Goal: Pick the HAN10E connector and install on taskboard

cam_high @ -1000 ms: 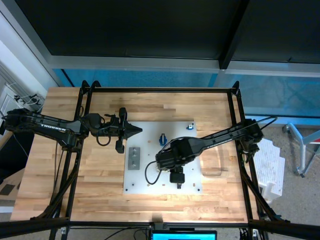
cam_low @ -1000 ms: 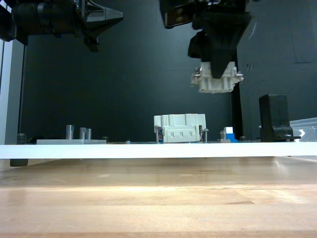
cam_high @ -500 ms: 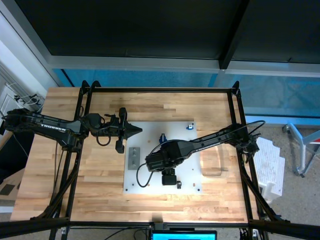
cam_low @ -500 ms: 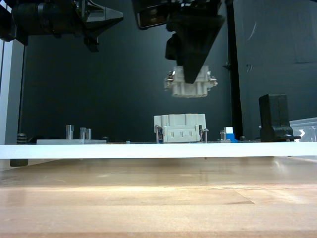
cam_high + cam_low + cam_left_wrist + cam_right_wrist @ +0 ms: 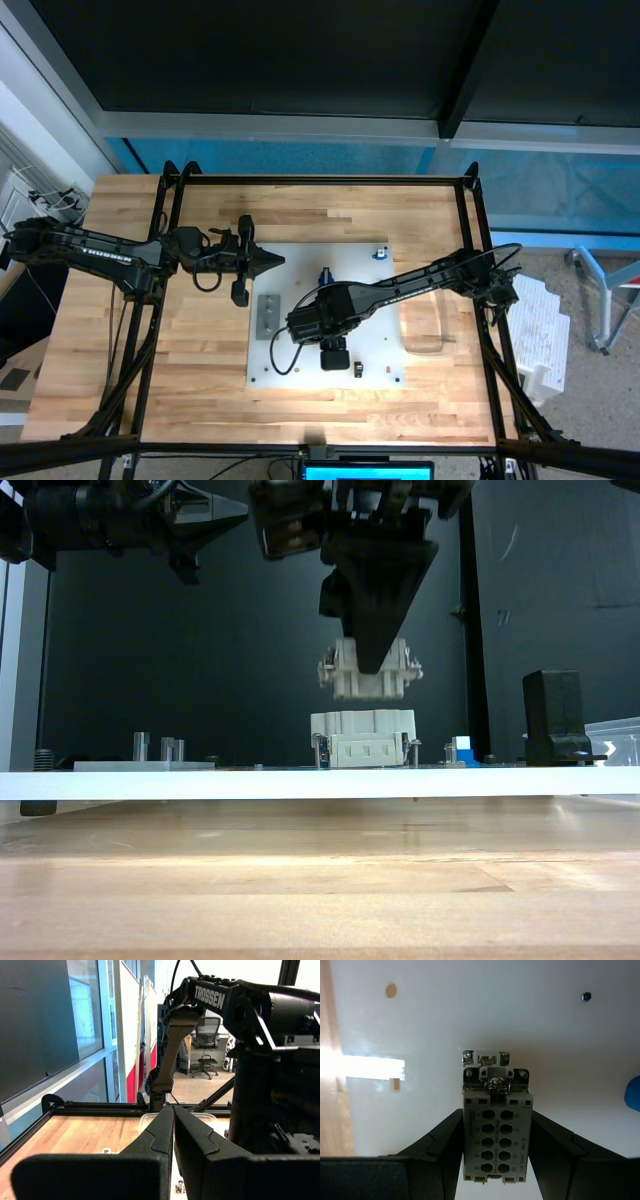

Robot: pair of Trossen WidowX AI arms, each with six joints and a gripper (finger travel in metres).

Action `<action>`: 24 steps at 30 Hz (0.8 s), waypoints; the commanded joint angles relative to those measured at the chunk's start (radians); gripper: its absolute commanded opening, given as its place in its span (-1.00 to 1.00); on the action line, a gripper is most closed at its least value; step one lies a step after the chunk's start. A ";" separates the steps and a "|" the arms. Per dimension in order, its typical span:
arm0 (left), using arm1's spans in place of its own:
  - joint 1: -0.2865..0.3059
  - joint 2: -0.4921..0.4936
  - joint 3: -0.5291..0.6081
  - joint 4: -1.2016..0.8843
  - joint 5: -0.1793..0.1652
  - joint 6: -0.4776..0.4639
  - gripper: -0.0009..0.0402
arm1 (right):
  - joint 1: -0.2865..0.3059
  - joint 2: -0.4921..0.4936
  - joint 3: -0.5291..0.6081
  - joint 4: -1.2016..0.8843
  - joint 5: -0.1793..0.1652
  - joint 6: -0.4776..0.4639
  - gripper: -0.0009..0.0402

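My right gripper point(image 5: 370, 660) is shut on the HAN10E connector point(image 5: 367, 677), a beige-grey insert with pin holes point(image 5: 495, 1132). It hangs just above a matching beige insert point(image 5: 362, 738) mounted on the white taskboard point(image 5: 378, 300), with a small gap between them. In the right wrist view the fingers point(image 5: 443, 1142) clamp the connector's sides, and the metal end of the mounted insert point(image 5: 485, 1058) shows below it. From above, the right gripper point(image 5: 333, 352) covers the connector. My left gripper point(image 5: 268, 260) hovers high over the board's far left edge, its fingers point(image 5: 165, 1132) shut on nothing.
On the board stand a grey metal block point(image 5: 268, 315) with pins point(image 5: 160, 748), a blue part point(image 5: 325, 276) and a black fitting point(image 5: 553, 718). A clear plastic tray point(image 5: 430, 325) lies to the right of the board. Black frame rails border the wooden table.
My right gripper has carried the connector leftward and down, from high right of the mounted insert to just above it. The left arm has stayed still.
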State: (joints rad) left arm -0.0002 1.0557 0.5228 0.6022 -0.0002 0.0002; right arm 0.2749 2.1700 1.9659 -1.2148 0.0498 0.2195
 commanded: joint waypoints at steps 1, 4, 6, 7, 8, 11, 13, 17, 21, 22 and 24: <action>0.000 0.000 0.000 0.000 0.000 0.000 -0.95 | 0.000 0.011 0.002 0.016 0.000 -0.005 -0.69; 0.000 0.000 0.000 0.000 0.000 0.000 -0.95 | 0.000 0.014 0.001 0.023 -0.001 -0.005 -0.69; 0.000 0.000 0.000 0.000 0.000 0.000 -0.95 | 0.000 0.014 0.001 0.024 -0.001 -0.005 -0.69; 0.000 0.000 0.000 0.000 0.000 0.000 -0.95 | 0.000 0.014 0.000 0.024 0.000 -0.005 -0.69; 0.000 0.000 0.000 0.000 0.000 0.000 -0.95 | 0.000 0.014 0.000 0.023 -0.001 -0.004 -0.69; 0.000 0.000 0.000 0.000 0.000 0.000 -0.95 | 0.000 0.014 0.000 0.023 0.000 -0.003 -0.69; 0.000 0.000 0.000 0.000 0.000 0.000 -0.95 | 0.000 0.014 0.000 0.023 -0.001 -0.004 -0.69; 0.000 0.000 0.000 0.000 0.000 0.000 -0.95 | 0.000 0.014 -0.003 0.025 -0.001 -0.004 -0.69; 0.000 0.000 0.000 0.000 0.000 0.000 -0.95 | 0.000 0.014 -0.011 0.034 -0.018 -0.002 -0.69; 0.000 0.000 0.000 0.000 0.000 0.000 -0.95 | 0.000 0.014 -0.011 0.036 -0.020 -0.002 -0.69; 0.000 0.000 0.000 0.000 0.000 0.000 -0.95 | 0.000 0.014 -0.012 0.043 -0.019 -0.004 -0.69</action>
State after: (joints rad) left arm -0.0002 1.0557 0.5228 0.6022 -0.0006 0.0002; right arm 0.2745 2.1853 1.9553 -1.1767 0.0319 0.2180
